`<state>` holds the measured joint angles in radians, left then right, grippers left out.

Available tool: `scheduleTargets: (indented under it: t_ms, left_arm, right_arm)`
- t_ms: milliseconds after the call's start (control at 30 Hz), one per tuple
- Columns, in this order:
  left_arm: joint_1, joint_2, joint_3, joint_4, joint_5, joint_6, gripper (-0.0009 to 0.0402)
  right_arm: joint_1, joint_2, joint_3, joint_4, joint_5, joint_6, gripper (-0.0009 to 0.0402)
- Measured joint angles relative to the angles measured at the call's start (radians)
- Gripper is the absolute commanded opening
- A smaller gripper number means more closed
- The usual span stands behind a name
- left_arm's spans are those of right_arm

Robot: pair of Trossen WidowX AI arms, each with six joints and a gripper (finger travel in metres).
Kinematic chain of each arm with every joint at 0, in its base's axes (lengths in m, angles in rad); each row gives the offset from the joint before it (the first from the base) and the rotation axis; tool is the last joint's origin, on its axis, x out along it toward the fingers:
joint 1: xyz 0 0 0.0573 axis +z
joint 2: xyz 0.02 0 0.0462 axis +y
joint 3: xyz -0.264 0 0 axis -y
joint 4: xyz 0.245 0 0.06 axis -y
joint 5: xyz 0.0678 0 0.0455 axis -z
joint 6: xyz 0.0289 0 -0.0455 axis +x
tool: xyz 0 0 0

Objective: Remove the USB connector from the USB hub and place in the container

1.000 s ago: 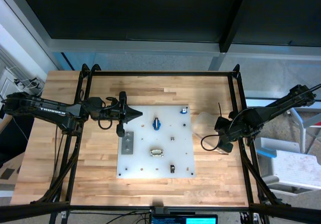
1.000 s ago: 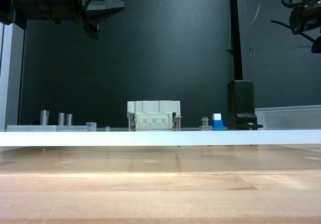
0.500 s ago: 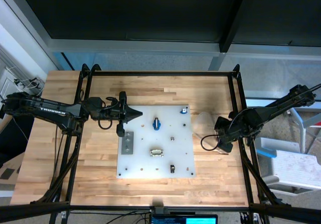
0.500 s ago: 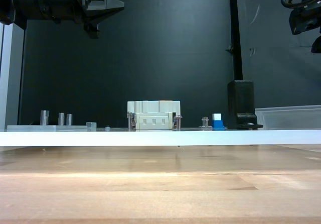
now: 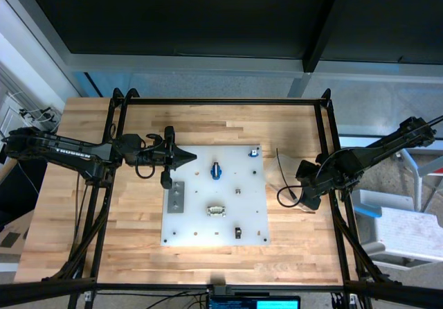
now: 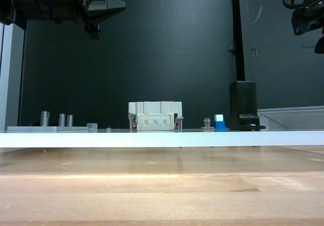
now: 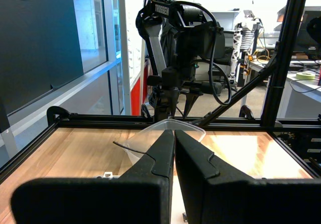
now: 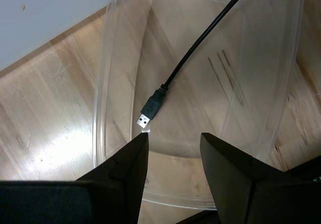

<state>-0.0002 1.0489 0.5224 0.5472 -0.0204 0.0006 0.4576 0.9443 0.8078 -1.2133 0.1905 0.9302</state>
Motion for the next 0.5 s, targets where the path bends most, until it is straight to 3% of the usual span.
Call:
scheduleTargets:
  t_ms: [500]
  left_arm:
    - [0.000,0.000,0.000,0.000,0.000,0.000,0.0001]
  right_arm:
    - [0.000,0.000,0.000,0.002,0.000,0.000,0.0137]
